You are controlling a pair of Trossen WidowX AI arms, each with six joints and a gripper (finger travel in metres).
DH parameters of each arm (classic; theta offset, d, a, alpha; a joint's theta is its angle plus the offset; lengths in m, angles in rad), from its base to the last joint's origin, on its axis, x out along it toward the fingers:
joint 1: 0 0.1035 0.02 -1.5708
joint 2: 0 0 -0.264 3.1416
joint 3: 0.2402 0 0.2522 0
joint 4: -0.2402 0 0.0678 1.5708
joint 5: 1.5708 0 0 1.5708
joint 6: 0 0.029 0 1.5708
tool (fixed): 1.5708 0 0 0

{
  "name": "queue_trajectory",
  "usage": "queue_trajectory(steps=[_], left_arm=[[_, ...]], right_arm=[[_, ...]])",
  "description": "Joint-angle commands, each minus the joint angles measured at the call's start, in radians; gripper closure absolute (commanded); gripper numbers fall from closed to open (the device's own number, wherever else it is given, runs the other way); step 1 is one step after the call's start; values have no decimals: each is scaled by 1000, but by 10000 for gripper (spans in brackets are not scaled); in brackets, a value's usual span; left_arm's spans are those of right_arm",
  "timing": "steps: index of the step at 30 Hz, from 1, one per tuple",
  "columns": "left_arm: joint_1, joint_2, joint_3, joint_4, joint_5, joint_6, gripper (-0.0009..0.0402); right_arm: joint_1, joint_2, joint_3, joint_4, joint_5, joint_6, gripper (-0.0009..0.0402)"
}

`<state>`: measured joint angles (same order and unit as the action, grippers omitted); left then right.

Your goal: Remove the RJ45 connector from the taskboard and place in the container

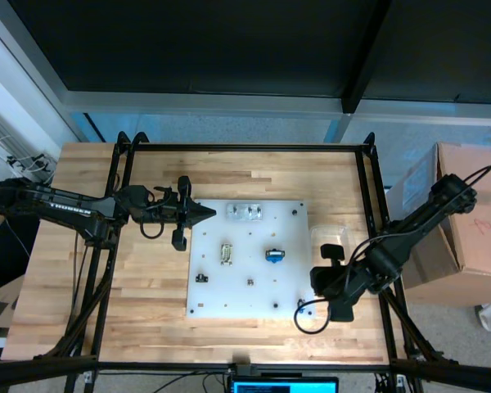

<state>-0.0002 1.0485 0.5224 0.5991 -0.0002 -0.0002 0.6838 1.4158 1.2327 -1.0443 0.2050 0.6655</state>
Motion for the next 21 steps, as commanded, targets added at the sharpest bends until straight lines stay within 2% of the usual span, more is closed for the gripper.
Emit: queue_trajectory(steps=[1, 4, 8, 15, 19, 21], left_arm=[[0, 0, 0, 0, 0, 0, 393], [0, 0, 0, 0, 0, 0, 393], [0, 0, 0, 0, 0, 0, 393], [0, 0, 0, 0, 0, 0, 393], [0, 0, 0, 0, 0, 0, 393], [0, 0, 0, 0, 0, 0, 393]], right_arm=[[2, 43, 50, -67, -5, 50, 393], [3, 73, 78, -80, -34, 80, 393], [6, 111, 111, -81, -42, 90, 380], [13, 147, 111, -51, -35, 97, 300], [14, 175, 111, -35, 9, 112, 250], [15, 190, 111, -33, 12, 112, 229]])
